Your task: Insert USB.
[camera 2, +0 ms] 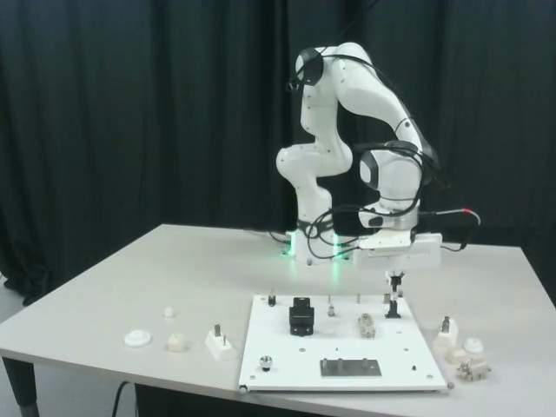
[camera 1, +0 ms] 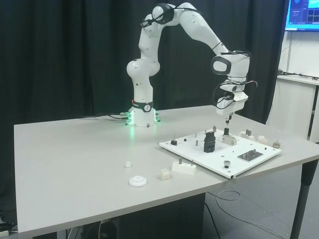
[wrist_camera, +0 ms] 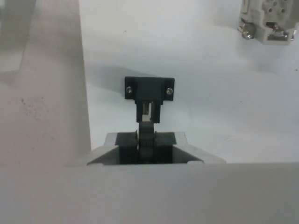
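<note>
My gripper [wrist_camera: 145, 145] is shut on a small black USB plug [wrist_camera: 146, 123], which sticks out past the fingertips. The plug's tip points at the slot of a black USB socket block [wrist_camera: 149, 91], screwed to the white board [wrist_camera: 210, 93]. Whether the tip has entered the slot cannot be told. In the first room view the gripper [camera 1: 228, 119] hangs just above the socket [camera 1: 227, 132] at the board's far side. The second room view shows the gripper [camera 2: 393, 283] directly over the socket [camera 2: 393, 309].
On the white board [camera 2: 278, 369] stand a black block [camera 2: 301, 314], a grey metal plate [camera 2: 350, 367], small pegs and a multi-pin connector [wrist_camera: 268, 21]. Loose white parts lie on the grey table [camera 1: 70, 154]: a gear [camera 1: 137, 181] and a pegged block [camera 1: 183, 167].
</note>
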